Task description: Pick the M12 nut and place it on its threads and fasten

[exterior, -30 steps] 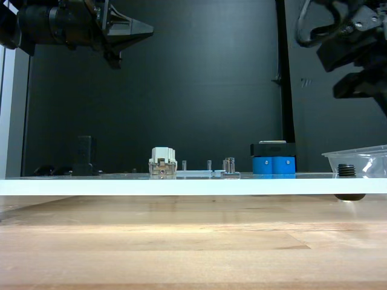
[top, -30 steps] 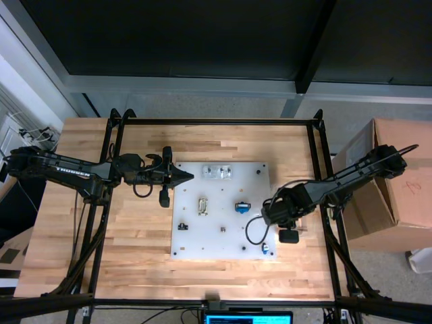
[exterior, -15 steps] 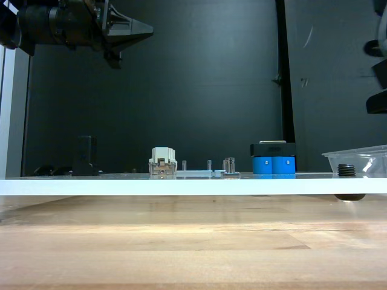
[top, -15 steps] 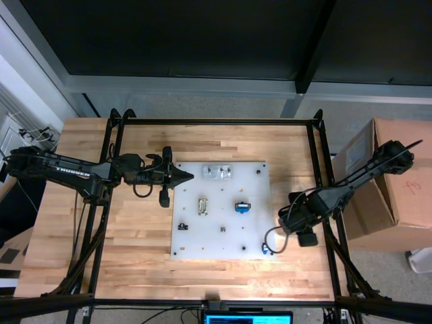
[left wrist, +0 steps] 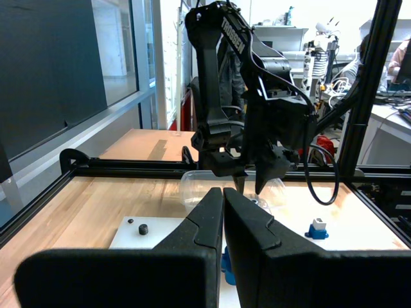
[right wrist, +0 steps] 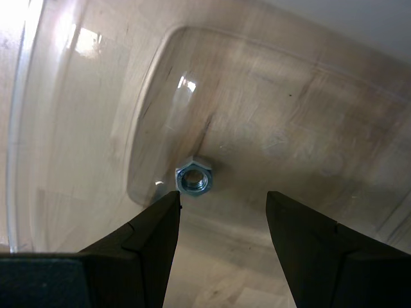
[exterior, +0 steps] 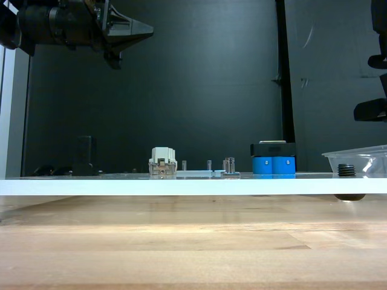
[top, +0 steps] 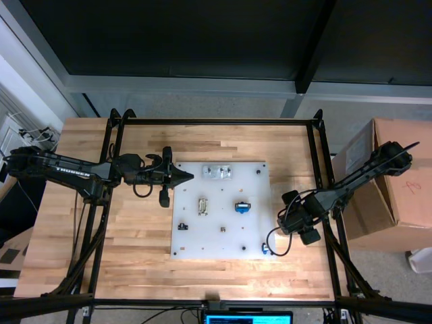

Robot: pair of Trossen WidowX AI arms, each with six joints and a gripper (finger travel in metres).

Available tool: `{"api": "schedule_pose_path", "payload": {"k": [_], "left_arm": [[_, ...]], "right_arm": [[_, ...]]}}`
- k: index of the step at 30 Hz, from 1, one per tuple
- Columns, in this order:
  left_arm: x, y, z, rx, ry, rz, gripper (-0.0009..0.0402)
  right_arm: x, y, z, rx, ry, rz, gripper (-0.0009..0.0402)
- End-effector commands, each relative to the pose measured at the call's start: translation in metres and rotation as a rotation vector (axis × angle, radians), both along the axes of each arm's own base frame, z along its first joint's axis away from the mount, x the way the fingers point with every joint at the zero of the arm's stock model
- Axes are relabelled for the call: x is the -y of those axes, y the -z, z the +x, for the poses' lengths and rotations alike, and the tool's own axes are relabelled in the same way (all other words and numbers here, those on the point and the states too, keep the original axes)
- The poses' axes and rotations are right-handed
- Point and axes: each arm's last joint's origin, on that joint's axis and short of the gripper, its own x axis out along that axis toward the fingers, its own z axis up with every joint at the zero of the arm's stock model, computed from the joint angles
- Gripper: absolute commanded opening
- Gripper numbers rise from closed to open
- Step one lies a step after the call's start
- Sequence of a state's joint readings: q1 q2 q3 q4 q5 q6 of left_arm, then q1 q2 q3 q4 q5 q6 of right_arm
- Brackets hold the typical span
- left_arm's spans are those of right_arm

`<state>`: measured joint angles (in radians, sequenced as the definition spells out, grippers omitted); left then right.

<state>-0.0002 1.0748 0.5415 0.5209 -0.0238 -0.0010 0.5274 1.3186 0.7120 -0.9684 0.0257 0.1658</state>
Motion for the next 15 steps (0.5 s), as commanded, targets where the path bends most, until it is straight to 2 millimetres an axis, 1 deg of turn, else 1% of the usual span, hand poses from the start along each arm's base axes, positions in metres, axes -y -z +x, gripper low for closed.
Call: {"api": "schedule_pose_path", "payload": {"k": [1,3,6,9,13,15], "left_arm": [[0.000,0.000,0.000,0.000,0.000,0.000,0.0000],[0.000,0.000,0.000,0.000,0.000,0.000,0.0000],[0.000,0.000,0.000,0.000,0.000,0.000,0.0000],[0.000,0.000,0.000,0.000,0.000,0.000,0.0000],[0.000,0.000,0.000,0.000,0.000,0.000,0.0000],[0.000,0.000,0.000,0.000,0.000,0.000,0.0000]], "right_arm": [[-0.001,0.003,0.001,-0.005,0.028,0.015,0.0185],[-0.002,0.006,0.002,0.005,0.080,0.038,0.0185],[-0.002,0.014,0.001,0.025,0.215,0.049,0.0184],[-0.001,0.015,0.000,0.030,0.394,0.046,0.0185],[-0.001,0.014,0.000,0.027,0.703,0.051,0.0185],[-0.001,0.015,0.000,0.019,0.780,0.057,0.0185]]}}
